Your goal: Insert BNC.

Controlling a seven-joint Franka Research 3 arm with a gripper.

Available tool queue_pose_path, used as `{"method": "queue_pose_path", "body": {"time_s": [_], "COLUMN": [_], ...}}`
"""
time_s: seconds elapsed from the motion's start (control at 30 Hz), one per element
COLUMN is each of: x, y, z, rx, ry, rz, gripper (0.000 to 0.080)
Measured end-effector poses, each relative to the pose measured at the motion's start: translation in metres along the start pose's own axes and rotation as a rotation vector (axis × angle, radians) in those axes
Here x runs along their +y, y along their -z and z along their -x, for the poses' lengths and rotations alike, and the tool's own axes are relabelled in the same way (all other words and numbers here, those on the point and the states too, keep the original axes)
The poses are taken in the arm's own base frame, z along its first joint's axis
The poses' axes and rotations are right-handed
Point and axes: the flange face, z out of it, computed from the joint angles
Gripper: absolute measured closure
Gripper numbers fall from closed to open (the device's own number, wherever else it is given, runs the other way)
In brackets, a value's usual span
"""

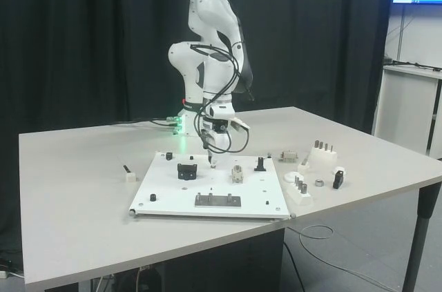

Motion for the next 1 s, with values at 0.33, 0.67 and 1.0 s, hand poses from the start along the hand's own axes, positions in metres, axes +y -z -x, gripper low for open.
{"method": "queue_pose_path", "body": {"time_s": [0.33,0.67,1.0], "x": [-0.001,-0.0021,-0.0023], "y": [-0.0008,-0.0019,-0.002], "z": [0.0009,0.0024,0.0025], "rx": [0.007,0.015,0.017], "ry": [0.095,0.186,0.233], "rz": [0.008,0.021,0.024], "gripper": [0.0678,0.0678,0.0678]}}
